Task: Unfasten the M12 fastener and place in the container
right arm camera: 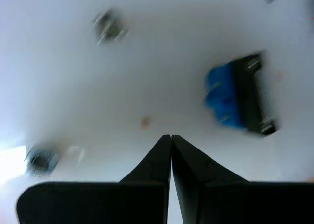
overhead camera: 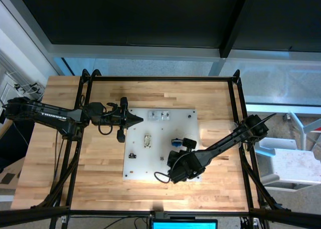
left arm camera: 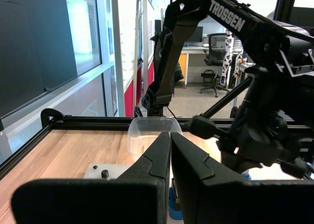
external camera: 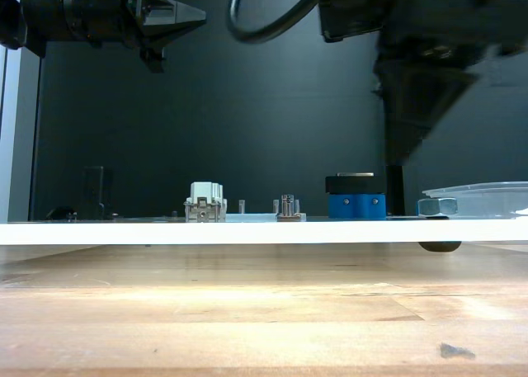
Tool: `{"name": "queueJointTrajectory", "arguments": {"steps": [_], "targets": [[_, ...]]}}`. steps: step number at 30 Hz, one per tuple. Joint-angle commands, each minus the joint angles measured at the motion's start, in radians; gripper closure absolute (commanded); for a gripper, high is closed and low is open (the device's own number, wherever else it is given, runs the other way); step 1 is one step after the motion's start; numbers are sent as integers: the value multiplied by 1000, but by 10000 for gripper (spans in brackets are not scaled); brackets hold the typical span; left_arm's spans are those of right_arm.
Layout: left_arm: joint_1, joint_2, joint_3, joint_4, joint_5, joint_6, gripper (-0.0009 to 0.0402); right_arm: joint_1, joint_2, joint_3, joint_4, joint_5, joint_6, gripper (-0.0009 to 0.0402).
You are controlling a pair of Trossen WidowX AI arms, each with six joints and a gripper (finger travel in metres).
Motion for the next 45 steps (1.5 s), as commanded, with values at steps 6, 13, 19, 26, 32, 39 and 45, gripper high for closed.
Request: {"name": "queueJointTrajectory", "arguments": {"steps": [6, 13, 19, 26, 32, 39, 45], "targets": [[0, 0, 0, 0, 0, 0, 393, 2, 1, -2, 45, -264, -63, 393], [0, 0, 0, 0, 0, 0, 393, 2, 8, -18, 181, -393, -78, 393], [0, 0, 0, 0, 0, 0, 393, 2, 31, -32, 253, -419, -86, 393], [0, 0, 0, 0, 0, 0, 393, 0, 35, -51, 269, -410, -92, 393], [0, 0, 0, 0, 0, 0, 393, -3, 32, -46, 179, -265, -33, 393], [0, 0, 0, 0, 0, 0, 393, -1, 27, 2, 0, -126, 10, 393], [0, 0, 0, 0, 0, 0, 393, -2, 21, 2, 3, -127, 6, 393]]}}
